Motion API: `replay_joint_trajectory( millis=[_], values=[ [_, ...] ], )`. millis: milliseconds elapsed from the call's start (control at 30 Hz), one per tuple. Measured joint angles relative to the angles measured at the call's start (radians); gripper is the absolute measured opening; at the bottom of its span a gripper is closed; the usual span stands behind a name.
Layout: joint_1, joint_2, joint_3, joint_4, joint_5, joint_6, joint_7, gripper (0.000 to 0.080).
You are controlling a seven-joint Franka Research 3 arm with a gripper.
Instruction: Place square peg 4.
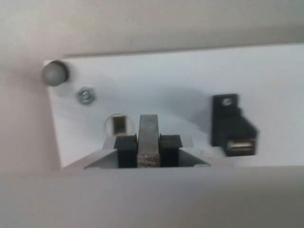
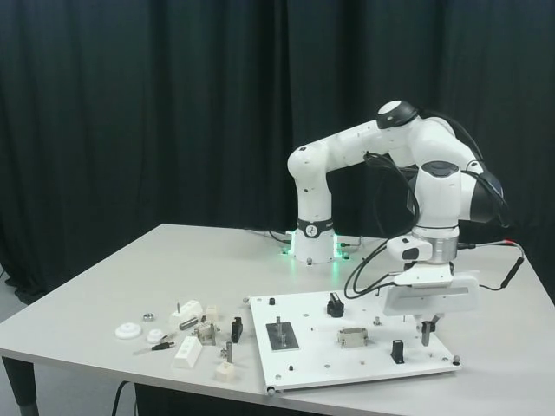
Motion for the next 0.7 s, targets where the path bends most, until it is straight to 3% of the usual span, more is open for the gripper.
replay_joint_trajectory(
  millis=[700],
  values=[
    [-0.064, 0.000, -0.093, -0.022, -0.098, 0.008, -0.070, 0.0097]
  ],
)
